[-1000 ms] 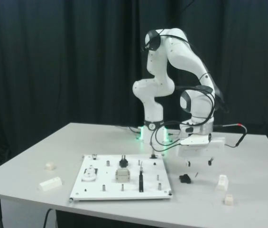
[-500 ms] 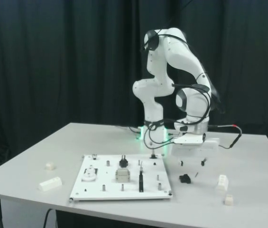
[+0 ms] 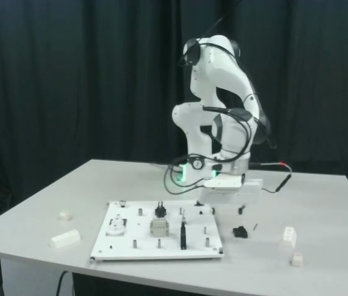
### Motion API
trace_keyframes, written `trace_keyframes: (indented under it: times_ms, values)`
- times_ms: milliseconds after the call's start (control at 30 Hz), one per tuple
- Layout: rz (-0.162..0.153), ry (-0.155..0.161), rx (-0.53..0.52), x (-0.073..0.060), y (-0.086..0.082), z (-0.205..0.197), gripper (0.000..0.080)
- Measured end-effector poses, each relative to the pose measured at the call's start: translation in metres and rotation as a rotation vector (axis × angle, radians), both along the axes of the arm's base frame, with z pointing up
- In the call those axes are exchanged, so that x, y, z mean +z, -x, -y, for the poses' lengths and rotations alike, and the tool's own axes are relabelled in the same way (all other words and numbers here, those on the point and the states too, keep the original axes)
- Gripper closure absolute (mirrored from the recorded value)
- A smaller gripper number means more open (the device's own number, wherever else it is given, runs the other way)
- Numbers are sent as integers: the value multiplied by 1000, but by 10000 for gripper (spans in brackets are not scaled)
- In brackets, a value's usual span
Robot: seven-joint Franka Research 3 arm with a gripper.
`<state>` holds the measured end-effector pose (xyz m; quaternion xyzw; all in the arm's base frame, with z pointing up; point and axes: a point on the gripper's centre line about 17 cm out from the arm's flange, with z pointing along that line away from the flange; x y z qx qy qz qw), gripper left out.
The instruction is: Remove round peg 2.
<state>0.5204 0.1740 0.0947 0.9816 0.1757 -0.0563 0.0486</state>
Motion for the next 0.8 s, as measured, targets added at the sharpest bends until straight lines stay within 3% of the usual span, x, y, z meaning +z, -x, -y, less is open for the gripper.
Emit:
trace_keyframes:
  times_ms: [333,800]
  values:
    - [-36,-4,36,-7,-1,36,3]
    - [-59,-2,38,-28,4,40,3]
